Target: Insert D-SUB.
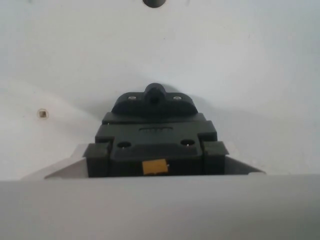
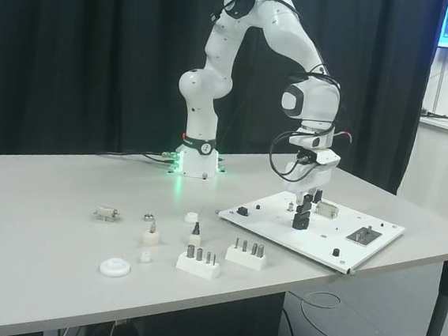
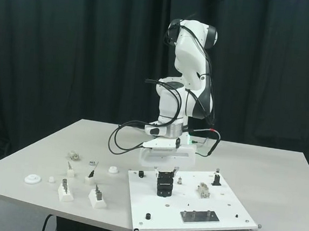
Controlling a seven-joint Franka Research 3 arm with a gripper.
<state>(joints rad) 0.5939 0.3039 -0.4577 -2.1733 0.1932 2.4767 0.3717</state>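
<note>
Now | pincer (image 3: 167, 173) is pinching the black D-SUB plug (image 3: 164, 184) | plug is hanging upright directly beneath it, its long axis vertical, right above the white board (image 3: 227, 211) | socket hidden underneath.

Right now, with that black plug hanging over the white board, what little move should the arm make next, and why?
Probably a slow, straight push down. The gripper holds the black D-SUB connector upright over the white board, and the wrist view shows it squarely lined up with the board, so only lowering seems left. Whether it already touches its socket is not visible.
</note>
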